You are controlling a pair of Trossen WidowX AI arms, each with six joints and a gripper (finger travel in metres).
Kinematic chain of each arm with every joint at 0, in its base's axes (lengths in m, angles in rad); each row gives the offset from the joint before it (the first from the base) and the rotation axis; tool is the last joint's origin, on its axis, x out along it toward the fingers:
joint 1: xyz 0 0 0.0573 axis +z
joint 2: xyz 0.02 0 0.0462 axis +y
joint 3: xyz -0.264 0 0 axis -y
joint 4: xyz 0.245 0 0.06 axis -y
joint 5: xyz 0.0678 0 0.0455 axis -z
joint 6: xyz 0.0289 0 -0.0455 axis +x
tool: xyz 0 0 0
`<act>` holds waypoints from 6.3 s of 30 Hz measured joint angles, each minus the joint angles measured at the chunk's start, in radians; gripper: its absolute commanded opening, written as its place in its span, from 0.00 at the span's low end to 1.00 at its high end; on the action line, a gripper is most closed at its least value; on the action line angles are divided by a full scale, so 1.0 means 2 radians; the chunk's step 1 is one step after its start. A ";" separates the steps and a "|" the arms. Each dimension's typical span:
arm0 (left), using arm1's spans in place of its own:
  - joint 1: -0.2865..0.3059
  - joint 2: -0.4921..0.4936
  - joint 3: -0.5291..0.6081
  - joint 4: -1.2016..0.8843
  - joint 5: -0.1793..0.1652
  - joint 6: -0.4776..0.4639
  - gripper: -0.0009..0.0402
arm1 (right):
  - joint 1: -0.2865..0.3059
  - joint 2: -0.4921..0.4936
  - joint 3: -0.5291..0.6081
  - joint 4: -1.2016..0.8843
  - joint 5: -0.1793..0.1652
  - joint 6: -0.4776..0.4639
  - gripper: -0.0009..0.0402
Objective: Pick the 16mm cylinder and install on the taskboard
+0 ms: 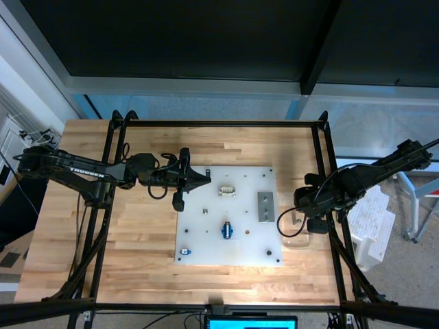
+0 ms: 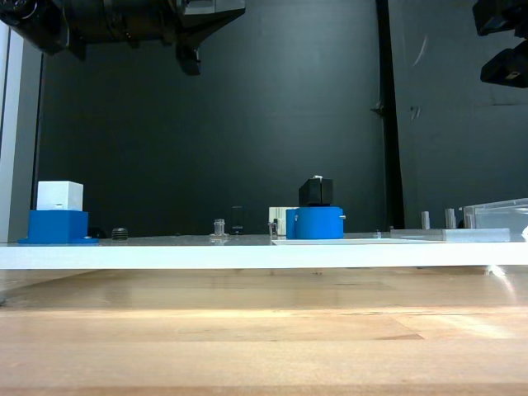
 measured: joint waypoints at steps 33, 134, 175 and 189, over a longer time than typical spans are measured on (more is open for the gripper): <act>0.000 0.000 0.000 0.000 0.000 0.000 0.02 | 0.045 0.090 -0.067 0.072 0.000 0.026 0.60; 0.000 0.000 0.000 0.000 0.000 0.000 0.02 | 0.071 0.082 -0.189 0.166 -0.004 0.029 0.02; 0.000 0.000 0.000 0.000 0.000 0.000 0.02 | 0.074 0.083 -0.166 0.138 -0.018 0.030 0.02; 0.000 0.000 0.000 0.000 0.000 0.000 0.02 | 0.076 0.083 -0.122 0.082 -0.017 0.030 0.02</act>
